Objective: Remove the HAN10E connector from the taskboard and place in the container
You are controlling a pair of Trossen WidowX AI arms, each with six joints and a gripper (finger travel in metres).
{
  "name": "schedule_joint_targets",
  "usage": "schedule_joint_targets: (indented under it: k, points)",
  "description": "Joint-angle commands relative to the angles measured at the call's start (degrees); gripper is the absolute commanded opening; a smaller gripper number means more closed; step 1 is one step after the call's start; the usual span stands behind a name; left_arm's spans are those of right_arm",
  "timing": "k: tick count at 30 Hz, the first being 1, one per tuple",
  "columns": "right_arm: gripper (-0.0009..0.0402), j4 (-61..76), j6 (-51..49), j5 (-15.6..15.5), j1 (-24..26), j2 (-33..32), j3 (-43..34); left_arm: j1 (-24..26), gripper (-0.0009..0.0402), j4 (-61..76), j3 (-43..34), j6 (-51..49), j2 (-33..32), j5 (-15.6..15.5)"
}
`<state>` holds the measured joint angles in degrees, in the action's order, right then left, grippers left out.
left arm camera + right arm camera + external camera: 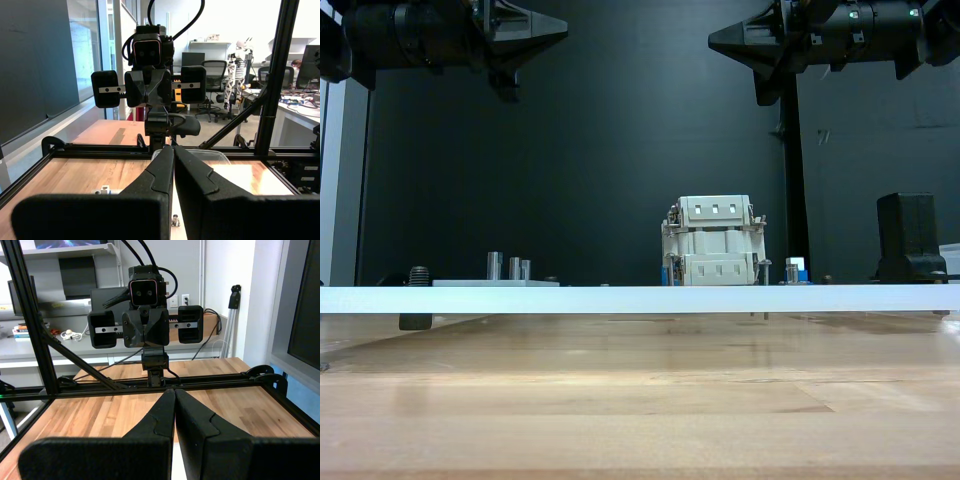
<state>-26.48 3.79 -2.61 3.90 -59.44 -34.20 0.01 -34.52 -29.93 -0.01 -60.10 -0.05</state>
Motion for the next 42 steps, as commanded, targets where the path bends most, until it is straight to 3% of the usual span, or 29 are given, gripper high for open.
schedule_joint_targets:
  k: [1,13,17,21,32,37,42]
  points:
    - [0.0,-0.02,0.02,0.0,-0.02,0.0,0.0,-0.02,0.0,0.0,-0.02,0.02,-0.02,0.04]
    - [0.0,-0.02,0.07,-0.07,-0.09,0.0,0.0,-0.02,0.0,0.0,-0.02,0.02,0.0,0.02]
    - [0.0,0.07,0.39,-2.03,-0.35,-0.07,-1.11,-0.02,0.0,0.0,-0.02,0.02,-0.02,0.04]
    - [0.0,1.33,0.48,-1.2,-2.29,-0.61,-3.17,0.0,0.0,0.0,-0.02,0.02,-0.02,0.04]
    - [0.0,28.55,1.99,1.81,-8.09,-8.33,-18.38,-0.02,0.0,0.0,-0.02,0.02,-0.02,0.04]
    - [0.0,40.0,2.56,5.97,-11.87,-13.97,-26.43,-0.02,0.0,0.0,-0.02,0.02,-0.02,0.04]
    - [0.0,52.83,5.38,6.05,-13.81,-20.09,-35.04,-0.02,0.0,0.0,-0.02,0.02,-0.02,0.02]
